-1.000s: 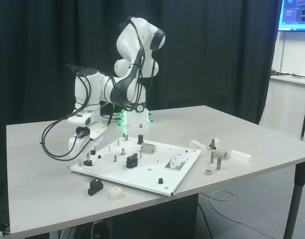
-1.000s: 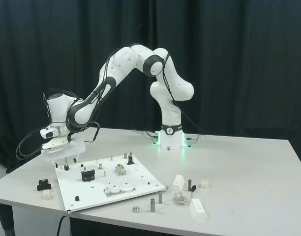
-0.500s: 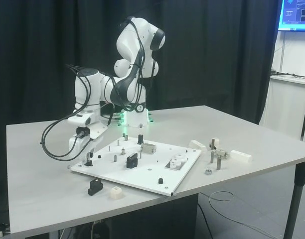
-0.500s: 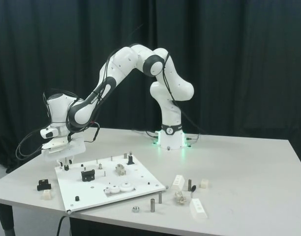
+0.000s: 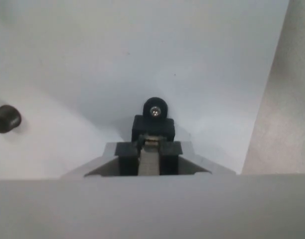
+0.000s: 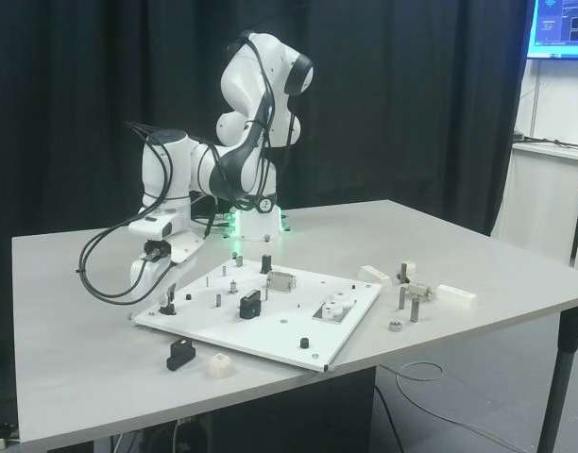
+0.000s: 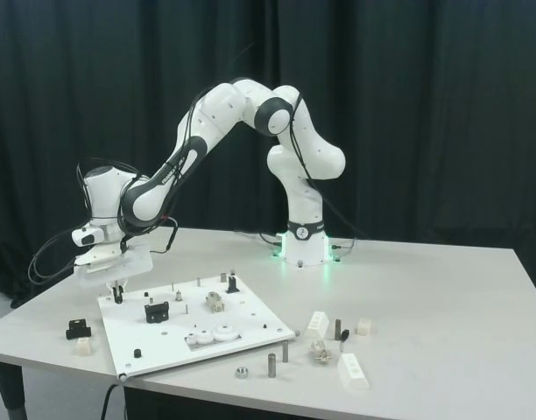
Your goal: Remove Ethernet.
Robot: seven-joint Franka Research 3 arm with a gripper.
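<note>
My gripper (image 6: 168, 300) (image 7: 117, 293) hangs low over the corner of the white board (image 6: 270, 326) (image 7: 167, 337) farthest from the loose parts. In the wrist view the gripper (image 5: 151, 149) is shut on a small grey Ethernet plug (image 5: 150, 160), held between two black fingertips (image 5: 125, 158). Just ahead of the plug, a black socket block (image 5: 152, 127) with a screw tab sits on the board. From the room views I cannot tell whether the plug still touches the socket.
The board carries a black block (image 6: 248, 304), a metal part (image 6: 282, 281), white gears (image 6: 336, 304) and a black peg (image 5: 5, 118). A loose black piece (image 6: 180, 354) and a white cube (image 6: 218, 364) lie beside the board. White blocks (image 6: 456, 295) and metal posts (image 6: 402, 297) lie beyond its other side.
The gripper has crept slightly upward at the board's corner, still shut. The rest of the arm and the loose parts have not moved.
</note>
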